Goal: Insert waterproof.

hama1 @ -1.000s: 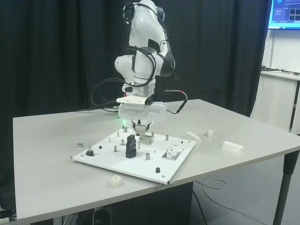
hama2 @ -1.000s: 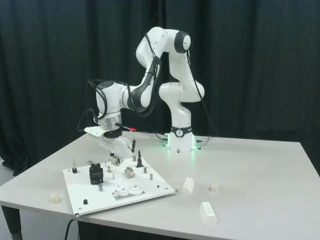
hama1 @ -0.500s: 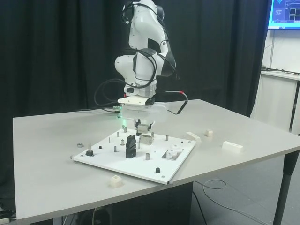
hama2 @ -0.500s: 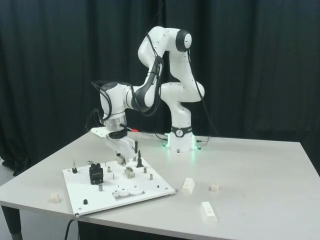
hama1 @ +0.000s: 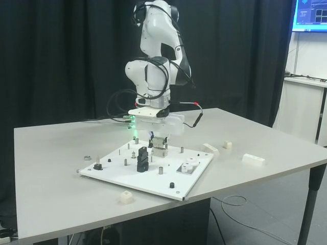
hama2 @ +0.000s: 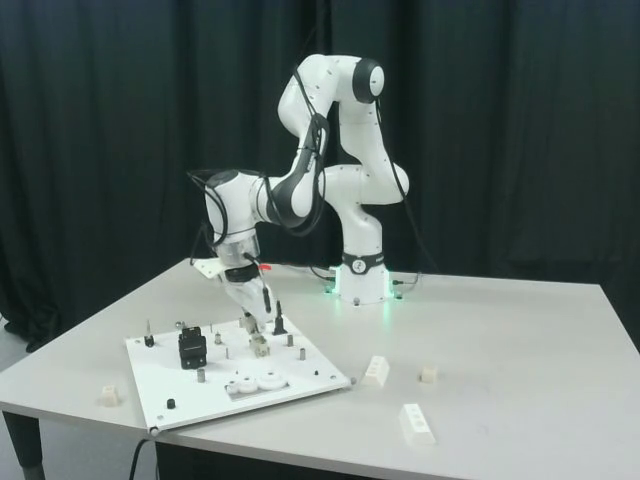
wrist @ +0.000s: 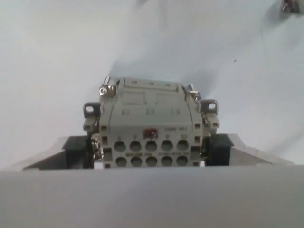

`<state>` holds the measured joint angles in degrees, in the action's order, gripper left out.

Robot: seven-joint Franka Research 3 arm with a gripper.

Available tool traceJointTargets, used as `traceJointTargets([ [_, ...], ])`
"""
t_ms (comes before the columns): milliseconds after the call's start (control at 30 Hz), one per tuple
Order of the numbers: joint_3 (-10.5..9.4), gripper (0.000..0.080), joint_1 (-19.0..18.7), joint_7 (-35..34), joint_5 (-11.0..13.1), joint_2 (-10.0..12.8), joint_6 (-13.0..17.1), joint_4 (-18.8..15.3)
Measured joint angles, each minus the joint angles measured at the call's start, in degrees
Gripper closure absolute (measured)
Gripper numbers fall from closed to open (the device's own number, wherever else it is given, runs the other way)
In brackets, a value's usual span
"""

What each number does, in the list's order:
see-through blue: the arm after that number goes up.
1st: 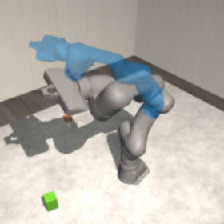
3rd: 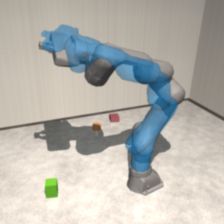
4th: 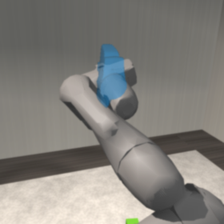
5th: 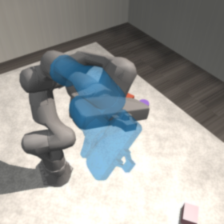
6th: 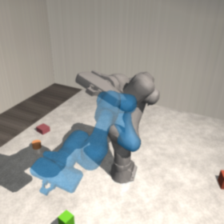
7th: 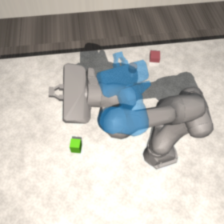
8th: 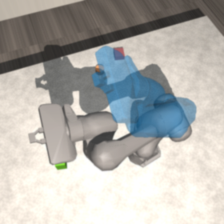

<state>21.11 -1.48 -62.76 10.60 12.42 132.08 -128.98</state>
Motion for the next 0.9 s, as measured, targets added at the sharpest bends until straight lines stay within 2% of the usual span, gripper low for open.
traceJointTargets([
  [300,0.00,0.0288,-0.01,0.00,1.11,-2.12,1.95,-2.54],
  [667,-0.06,0.0288,-0.13,-0.72,1.17,-5.47,6.85,-7.31],
  [900,-0.10,0.0288,-0.65,-3.49,1.17,-6.26,9.45,-9.31],
])
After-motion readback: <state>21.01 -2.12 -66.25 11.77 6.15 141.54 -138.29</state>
